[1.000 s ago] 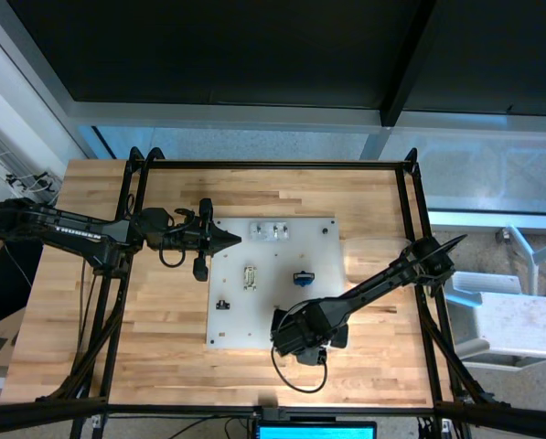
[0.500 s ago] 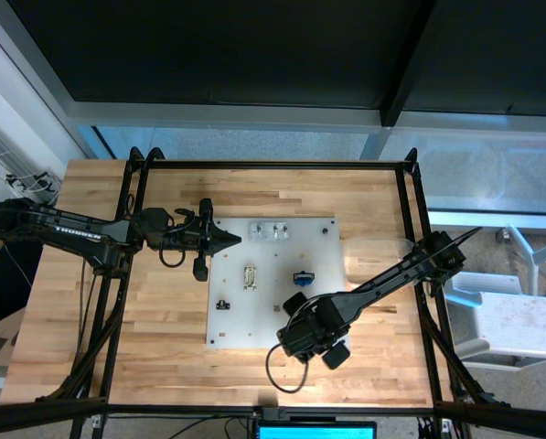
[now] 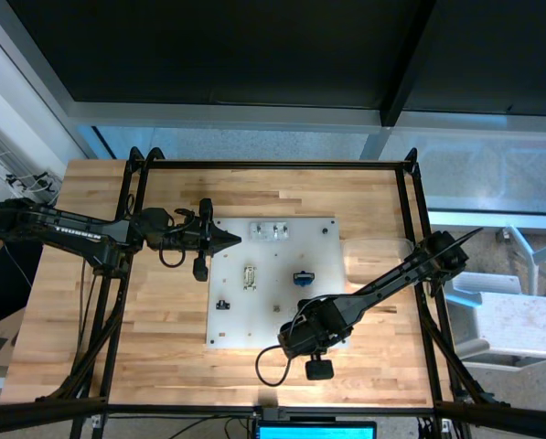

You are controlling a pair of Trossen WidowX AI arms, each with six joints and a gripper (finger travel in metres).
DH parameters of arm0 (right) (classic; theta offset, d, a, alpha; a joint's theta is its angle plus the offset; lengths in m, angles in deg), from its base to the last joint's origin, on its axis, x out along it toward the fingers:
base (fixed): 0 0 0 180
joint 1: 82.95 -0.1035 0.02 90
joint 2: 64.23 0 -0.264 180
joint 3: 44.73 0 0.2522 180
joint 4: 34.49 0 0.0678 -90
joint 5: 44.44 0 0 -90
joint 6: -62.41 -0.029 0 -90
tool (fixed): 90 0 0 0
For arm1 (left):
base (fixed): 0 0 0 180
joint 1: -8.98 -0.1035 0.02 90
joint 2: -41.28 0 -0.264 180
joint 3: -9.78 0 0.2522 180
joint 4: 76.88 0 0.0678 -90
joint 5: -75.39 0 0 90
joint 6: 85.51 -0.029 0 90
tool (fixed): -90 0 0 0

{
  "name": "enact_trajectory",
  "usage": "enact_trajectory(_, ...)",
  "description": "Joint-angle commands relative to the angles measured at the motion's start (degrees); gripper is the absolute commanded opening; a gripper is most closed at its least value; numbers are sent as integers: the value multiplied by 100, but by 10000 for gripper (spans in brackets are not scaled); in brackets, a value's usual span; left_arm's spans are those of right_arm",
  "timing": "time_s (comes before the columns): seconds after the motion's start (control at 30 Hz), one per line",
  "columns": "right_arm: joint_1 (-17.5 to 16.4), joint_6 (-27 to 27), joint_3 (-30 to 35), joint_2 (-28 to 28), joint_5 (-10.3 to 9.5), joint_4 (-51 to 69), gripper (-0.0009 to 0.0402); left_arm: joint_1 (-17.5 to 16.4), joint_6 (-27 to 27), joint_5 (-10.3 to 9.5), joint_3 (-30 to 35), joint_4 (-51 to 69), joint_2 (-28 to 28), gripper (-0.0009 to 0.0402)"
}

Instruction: Unfasten the M12 fastener and place in the container

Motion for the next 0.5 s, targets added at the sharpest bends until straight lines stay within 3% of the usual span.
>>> enact_trajectory(0.03, -2, -94, -162, 0, 15, -63, 0, 0, 0, 2, 2, 0, 0, 0)
enact_trajectory(0.5, 26, -328, -682, -59, 79, -387, 0, 0, 0, 2, 2, 0, 0, 0)
